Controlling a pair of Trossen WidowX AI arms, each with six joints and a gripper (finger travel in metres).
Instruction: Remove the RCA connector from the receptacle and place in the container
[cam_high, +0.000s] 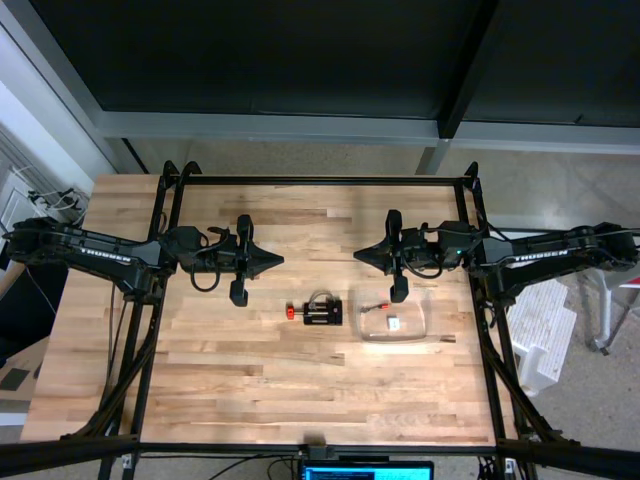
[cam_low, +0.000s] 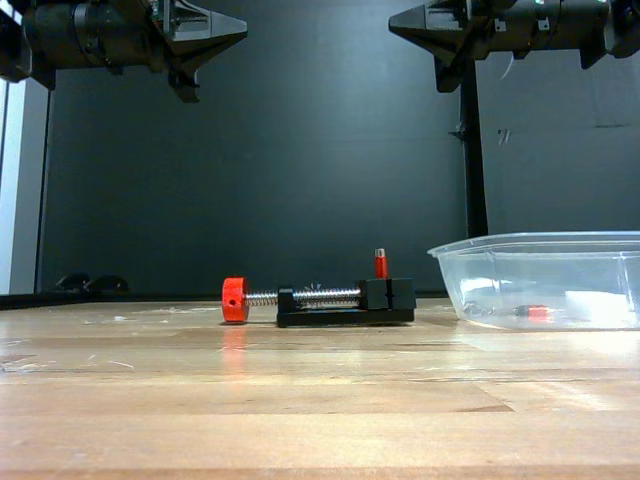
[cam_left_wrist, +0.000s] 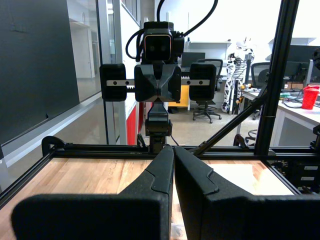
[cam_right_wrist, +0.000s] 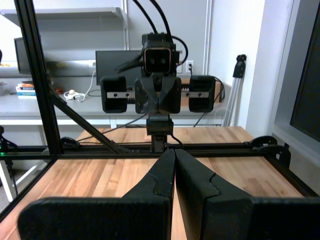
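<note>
Butcher-block wood forms the bench (cam_high: 250, 400), with bare planks along its near edge in the high view. Just past that, at mid-frame, sits one receptacle (cam_high: 318, 312), a black fixture with its red-orange knob (cam_high: 291, 312) pointing to frame left. In the low view a short red peg (cam_low: 380, 262) stands upright on its right end. Just to the right, not touching it, rests one container (cam_high: 420, 338), clear and shallow. Inside lies the one RCA connector (cam_high: 376, 305), flat on the tray floor near its upper-left corner in the high view, with one small white chip (cam_high: 394, 323) close by.

Two grippers hang farther back and well above all this, at the top of the low view. The right gripper (cam_high: 358, 257) is up and slightly left of the connector in the high view, clear of it, its fingers (cam_right_wrist: 165, 170) pressed together on nothing. The left gripper (cam_high: 278, 260) is well apart from the connector, up and left of the receptacle, its fingers (cam_left_wrist: 162, 167) likewise closed and empty. The two tips face each other across a gap.

One black frame (cam_high: 320, 181) edges the bench; beyond it lie grey floor (cam_high: 330, 160) and a dark panel (cam_high: 300, 50)
</note>
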